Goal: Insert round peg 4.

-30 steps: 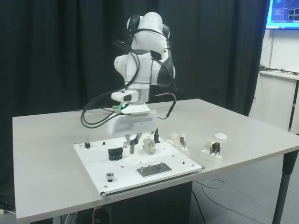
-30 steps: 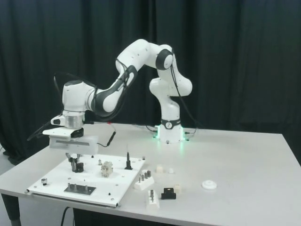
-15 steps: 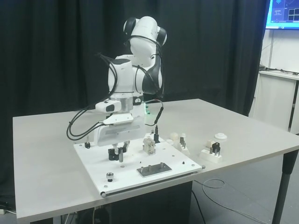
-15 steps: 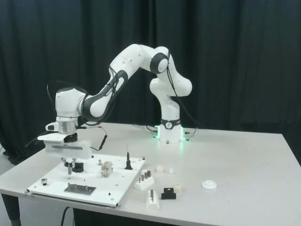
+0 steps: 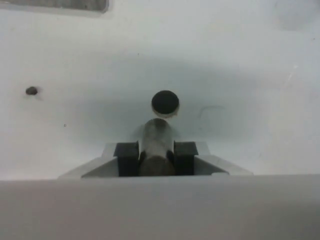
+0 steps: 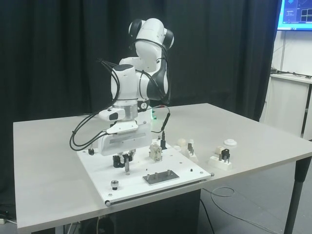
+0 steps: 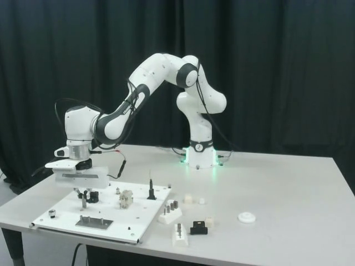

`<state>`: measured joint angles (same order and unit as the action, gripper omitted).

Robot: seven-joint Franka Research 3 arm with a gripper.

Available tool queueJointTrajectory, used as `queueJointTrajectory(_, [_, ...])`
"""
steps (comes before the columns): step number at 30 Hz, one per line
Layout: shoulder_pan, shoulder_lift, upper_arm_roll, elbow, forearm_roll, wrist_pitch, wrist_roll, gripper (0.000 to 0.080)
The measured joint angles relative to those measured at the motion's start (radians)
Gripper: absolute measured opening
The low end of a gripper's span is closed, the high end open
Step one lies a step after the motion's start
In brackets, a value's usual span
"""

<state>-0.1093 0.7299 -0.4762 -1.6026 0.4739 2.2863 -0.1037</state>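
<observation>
a grey peg [image 5: 158, 142] is held upright between the black fingers [image 5: 127, 157] of the end effector [image 5: 157, 159], which is closed on it. a black round hole [image 5: 165, 102] in the white board [image 6: 146, 170] is seen just beside the peg's tip. the board is carried on the grey bench [image 6: 48, 146], with the peg at 9 o'clock of a small grey block [image 7: 126, 198].

Arm [image 7: 161, 69]: white, black at the joints, black cables looped beside it. Green light at arm base [image 7: 184, 160]. Table [image 7: 288, 188]: grey. Board [image 6: 141, 173]: white, with a grey plate [image 6: 160, 177] on it. Peg [image 5: 157, 147]: grey, held between black pads [image 5: 127, 155]. Hole [image 5: 165, 102] in board: black. Curtain [image 7: 277, 72]: black. Small blocks [image 7: 180, 239] on table: white
</observation>
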Motion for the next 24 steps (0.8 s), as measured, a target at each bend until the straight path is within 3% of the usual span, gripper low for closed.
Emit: queueJointTrajectory(24, [0.007,0.004,-0.005,0.024,-0.028,-0.001,0.093,0.0144])
